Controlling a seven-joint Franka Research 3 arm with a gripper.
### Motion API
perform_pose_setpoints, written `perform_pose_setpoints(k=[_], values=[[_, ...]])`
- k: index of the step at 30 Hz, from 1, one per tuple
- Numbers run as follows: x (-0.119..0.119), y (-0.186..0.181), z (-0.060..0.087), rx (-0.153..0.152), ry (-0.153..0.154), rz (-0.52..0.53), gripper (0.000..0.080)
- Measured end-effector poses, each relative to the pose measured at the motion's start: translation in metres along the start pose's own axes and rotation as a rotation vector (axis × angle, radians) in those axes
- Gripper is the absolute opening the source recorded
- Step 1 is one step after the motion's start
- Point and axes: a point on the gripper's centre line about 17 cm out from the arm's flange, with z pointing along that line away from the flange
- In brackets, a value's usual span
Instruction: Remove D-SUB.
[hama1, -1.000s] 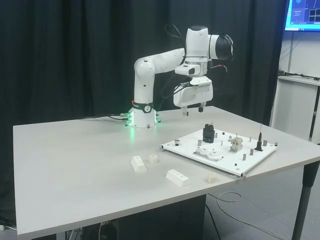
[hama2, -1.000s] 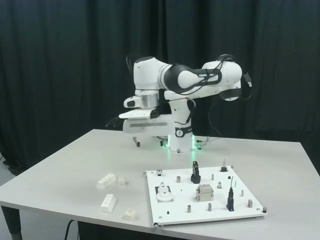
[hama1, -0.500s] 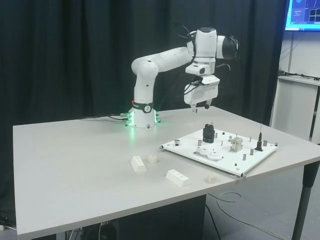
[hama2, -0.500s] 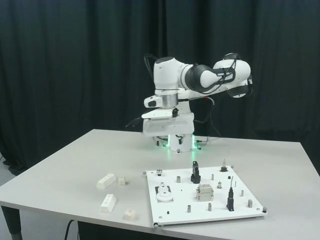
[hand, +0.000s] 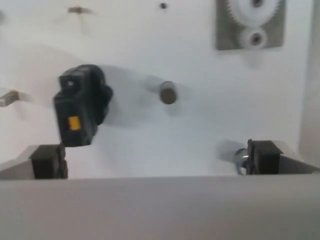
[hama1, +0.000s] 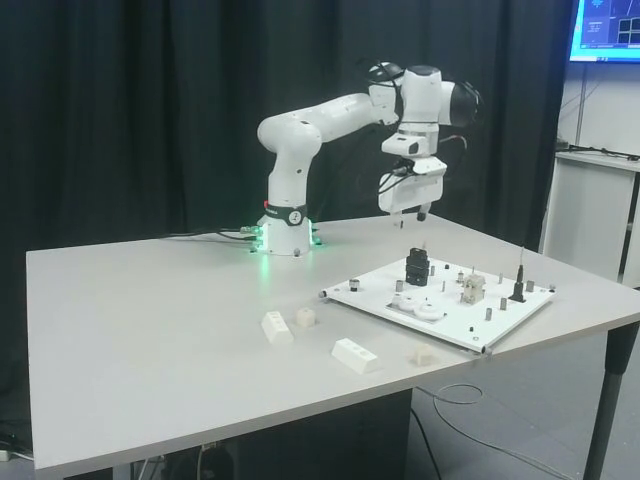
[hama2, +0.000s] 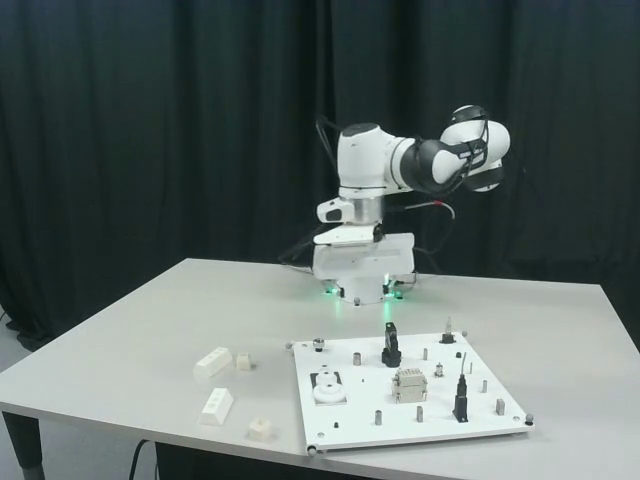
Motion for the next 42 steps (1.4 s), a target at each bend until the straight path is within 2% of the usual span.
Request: perform_pose_setpoints(k=[11, 24, 36, 42], values=[[-0.001, -0.032, 0.026, -0.007, -0.008, -0.009, 0.08], [-0.002, -0.04, 0.057, -0.036, -0.021, 0.0, 0.08], [-0.014, -0.05, 0.088, -0.013, -0.061, 0.009, 0.08], [-0.018, -0.054, 0.097, -0.003, -0.069, 0.018, 0.08]])
